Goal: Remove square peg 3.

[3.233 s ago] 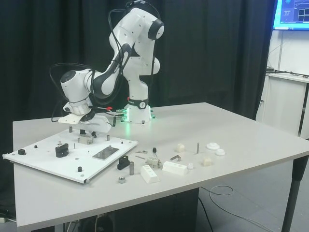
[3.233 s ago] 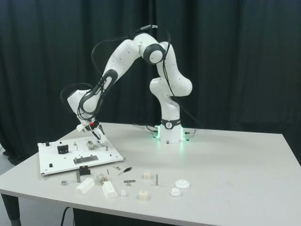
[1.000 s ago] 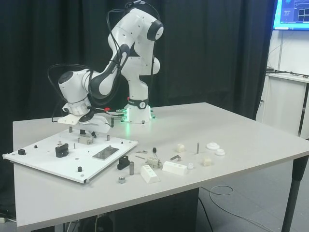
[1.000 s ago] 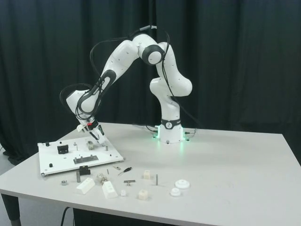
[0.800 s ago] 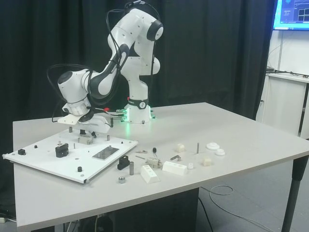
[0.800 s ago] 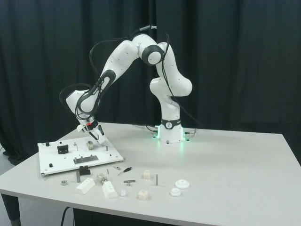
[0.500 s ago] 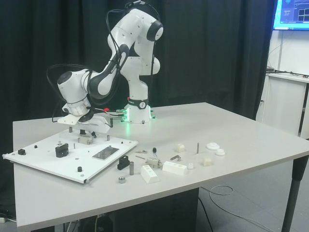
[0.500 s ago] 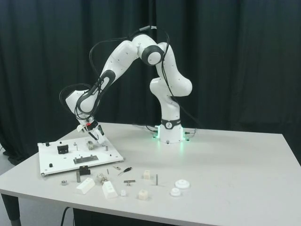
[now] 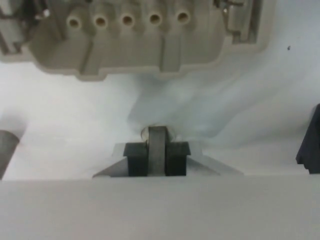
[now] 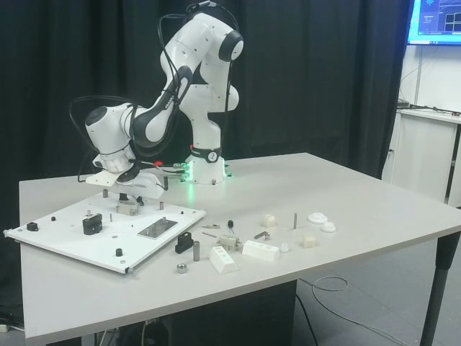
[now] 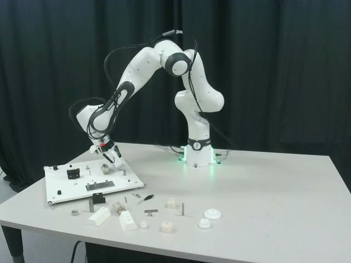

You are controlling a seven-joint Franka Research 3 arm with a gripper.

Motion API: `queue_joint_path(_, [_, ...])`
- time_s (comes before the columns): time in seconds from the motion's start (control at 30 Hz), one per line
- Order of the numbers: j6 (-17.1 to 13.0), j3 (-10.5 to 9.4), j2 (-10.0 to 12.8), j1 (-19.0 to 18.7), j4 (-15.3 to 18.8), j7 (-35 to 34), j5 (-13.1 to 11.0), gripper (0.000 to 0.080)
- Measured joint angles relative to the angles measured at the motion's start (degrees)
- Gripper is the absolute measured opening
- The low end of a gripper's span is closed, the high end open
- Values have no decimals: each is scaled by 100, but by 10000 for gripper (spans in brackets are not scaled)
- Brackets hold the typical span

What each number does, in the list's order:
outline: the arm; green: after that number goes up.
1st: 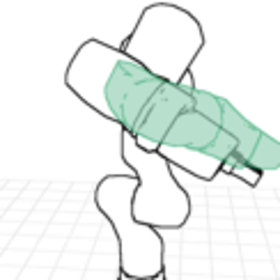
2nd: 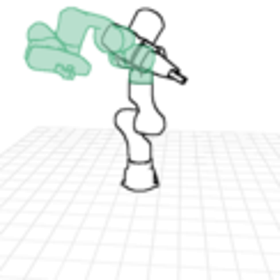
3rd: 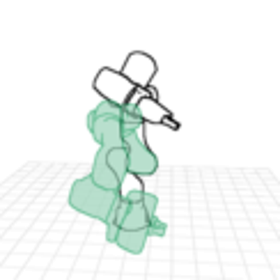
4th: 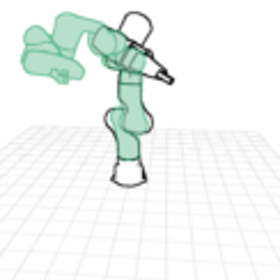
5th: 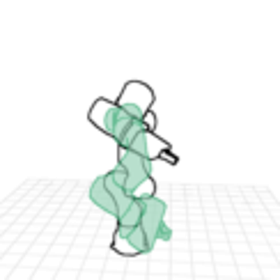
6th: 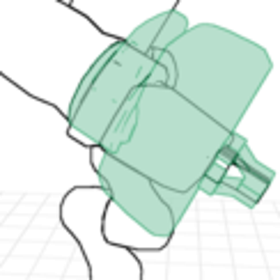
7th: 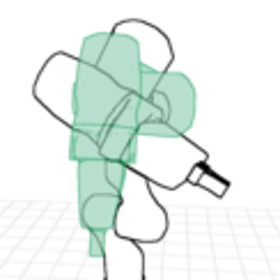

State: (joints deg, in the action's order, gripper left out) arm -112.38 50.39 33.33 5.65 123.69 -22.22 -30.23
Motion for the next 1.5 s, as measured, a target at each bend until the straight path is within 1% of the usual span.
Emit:
queue_joint_path(0.57, [43,-1,27,0,-32,10,9,75])
queue_joint_path(1.17, [273,-1,202,1,-227,116,72,75])
queue_joint_path(1.5, [303,-11,222,1,-257,134,112,75])
